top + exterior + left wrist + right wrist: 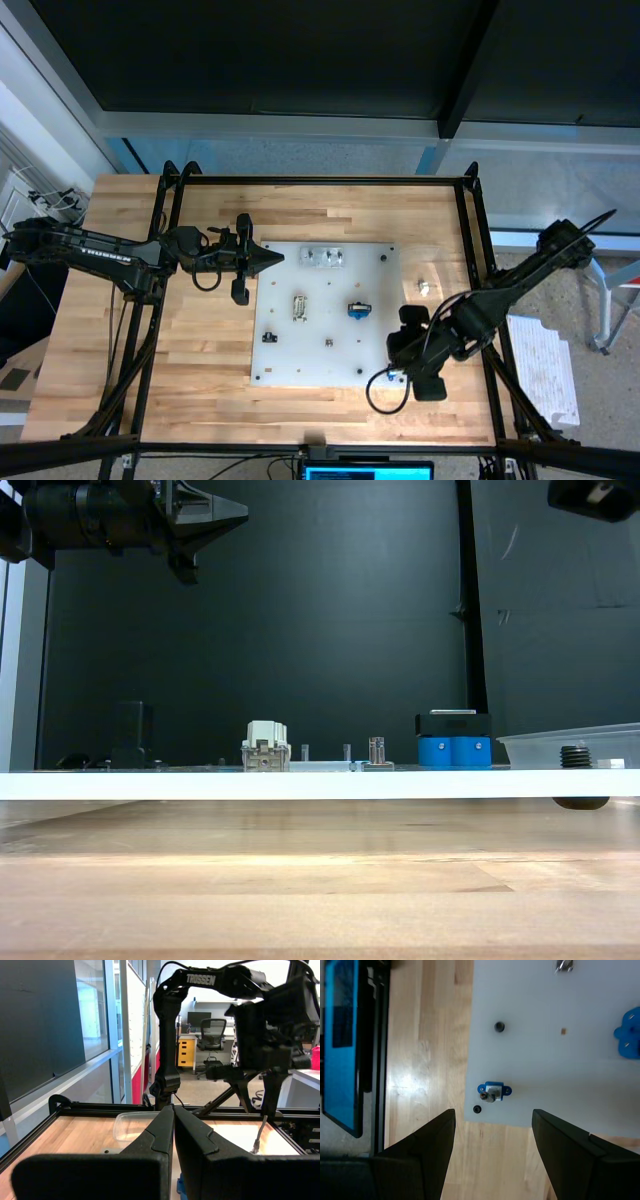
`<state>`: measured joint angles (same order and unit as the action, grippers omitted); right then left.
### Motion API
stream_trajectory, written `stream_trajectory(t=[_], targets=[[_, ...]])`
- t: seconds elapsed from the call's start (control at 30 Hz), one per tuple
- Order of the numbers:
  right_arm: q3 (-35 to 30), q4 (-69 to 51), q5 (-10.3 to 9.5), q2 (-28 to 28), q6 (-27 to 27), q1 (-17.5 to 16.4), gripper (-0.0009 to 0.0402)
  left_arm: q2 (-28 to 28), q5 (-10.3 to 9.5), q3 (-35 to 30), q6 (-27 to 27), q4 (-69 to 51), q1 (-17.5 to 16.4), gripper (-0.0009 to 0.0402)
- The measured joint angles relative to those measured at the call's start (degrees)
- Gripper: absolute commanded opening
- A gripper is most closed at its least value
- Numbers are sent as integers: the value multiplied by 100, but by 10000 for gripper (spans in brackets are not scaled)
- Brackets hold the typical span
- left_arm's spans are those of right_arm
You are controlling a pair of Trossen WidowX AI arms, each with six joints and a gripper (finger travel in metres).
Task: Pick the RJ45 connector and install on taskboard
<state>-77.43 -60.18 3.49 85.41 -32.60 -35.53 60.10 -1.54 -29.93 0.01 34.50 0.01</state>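
Note:
The taskboard (pixel 325 340) is a white square plate in the middle of the table, also seen in the right wrist view (pixel 560 1060) and edge-on in the low view (pixel 300 783). A tiny whitish piece, the RJ45 connector (pixel 424 286), lies just off the board's right edge. My right gripper (pixel 402 352) hovers open above the board's near right corner with nothing between its fingers (pixel 430 1155). It is nearer me than the connector. My left gripper (pixel 268 260) is shut and empty, held high over the board's left edge (pixel 215 520), pointing right.
On the board stand a beige fitting (pixel 298 307), a blue block (pixel 357 310), silver fittings (pixel 323 258) and a small blue clip (pixel 492 1091) at the corner. A clear plastic tray (pixel 570 745) stands at the right. A laptop screen (pixel 368 470) sits at the near edge.

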Motion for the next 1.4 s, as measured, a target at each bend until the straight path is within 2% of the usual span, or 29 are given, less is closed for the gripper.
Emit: stream_trajectory(t=[0.2, 0.37, 0.63, 1.0, 1.07, 1.17, 1.4], targets=[[-2, 28, 28, -389, 149, 417, 187, 0, 0, -2, 0, 2, 0, 0], [-2, 55, 332, -673, 577, 857, 172, 0, 0, 0, 0, 2, 0, 0], [0, 260, 599, -973, 1300, 1696, 144, 0, -2, -2, 0, 2, 0, 0], [173, 1285, 605, -1316, 2549, 2870, 93, 0, -2, 0, 0, 2, 0, 0], [306, 1554, 553, -1401, 2767, 3016, 84, 0, 0, 0, 0, 2, 0, 0], [531, 1945, 299, -1547, 3016, 3235, 69, 0, -2, -2, 0, 2, 0, 0], [1261, 3239, -83, -1899, 3324, 3620, 32, 0, -2, -2, 0, 2, 0, 0]])
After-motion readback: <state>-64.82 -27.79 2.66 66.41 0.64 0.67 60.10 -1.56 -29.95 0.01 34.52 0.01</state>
